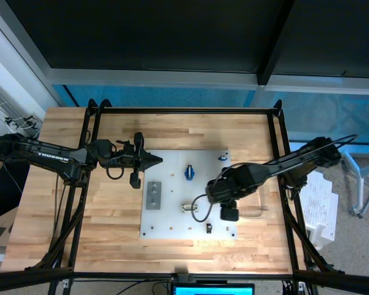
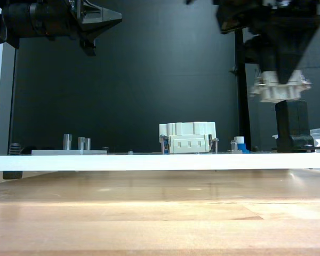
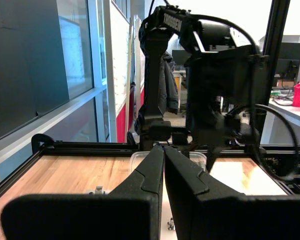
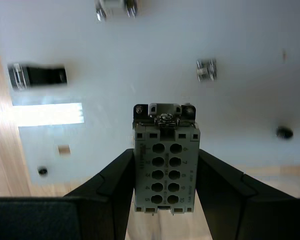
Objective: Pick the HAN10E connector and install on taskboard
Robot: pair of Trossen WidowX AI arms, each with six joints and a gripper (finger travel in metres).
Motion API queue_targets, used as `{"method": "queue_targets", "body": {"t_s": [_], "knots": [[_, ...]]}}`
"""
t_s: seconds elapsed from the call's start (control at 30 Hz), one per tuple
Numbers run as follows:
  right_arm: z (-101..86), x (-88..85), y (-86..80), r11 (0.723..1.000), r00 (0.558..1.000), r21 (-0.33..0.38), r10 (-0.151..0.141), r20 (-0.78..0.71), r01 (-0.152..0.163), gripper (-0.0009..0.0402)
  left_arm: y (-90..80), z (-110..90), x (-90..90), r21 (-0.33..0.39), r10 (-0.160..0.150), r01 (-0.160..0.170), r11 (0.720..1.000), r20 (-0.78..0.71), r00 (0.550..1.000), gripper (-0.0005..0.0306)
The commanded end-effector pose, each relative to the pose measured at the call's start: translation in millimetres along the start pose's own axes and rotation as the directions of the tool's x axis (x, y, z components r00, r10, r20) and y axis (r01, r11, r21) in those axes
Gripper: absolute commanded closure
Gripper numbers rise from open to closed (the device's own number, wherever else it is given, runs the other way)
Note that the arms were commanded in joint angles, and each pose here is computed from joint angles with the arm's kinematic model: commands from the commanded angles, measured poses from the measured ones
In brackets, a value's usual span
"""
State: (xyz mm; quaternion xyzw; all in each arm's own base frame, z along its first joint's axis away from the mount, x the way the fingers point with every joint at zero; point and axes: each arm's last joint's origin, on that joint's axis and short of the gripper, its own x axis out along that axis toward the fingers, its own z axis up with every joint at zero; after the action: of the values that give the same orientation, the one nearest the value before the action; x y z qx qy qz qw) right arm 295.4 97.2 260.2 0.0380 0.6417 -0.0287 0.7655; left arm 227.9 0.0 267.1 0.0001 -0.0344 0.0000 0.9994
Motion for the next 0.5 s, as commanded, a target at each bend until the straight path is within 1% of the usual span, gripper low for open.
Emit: {"method": "queue_targets", "body": {"t_s": [0.03,0.2,0.5], "knots": [[17.4,4.2,4.5,1.000,1.000,0.000,-0.001,0.003,0.001,0.0375,0.1,0.0,0.0,0.000,0.000,0.000,1.000,0.000,1.000,0.0300],[39.7,11.3,12.5,1.000,1.000,0.005,0.000,0.007,0.000,0.0375,0.0,0.0,0.0,0.000,0.000,0.000,1.000,0.000,1.000,0.0300],[71.3,23.4,21.5,1.000,1.000,0.012,0.001,0.013,-0.001,0.0375,0.0,0.0,0.0,0.000,0.000,0.000,1.000,0.000,1.000,0.0300]]}}
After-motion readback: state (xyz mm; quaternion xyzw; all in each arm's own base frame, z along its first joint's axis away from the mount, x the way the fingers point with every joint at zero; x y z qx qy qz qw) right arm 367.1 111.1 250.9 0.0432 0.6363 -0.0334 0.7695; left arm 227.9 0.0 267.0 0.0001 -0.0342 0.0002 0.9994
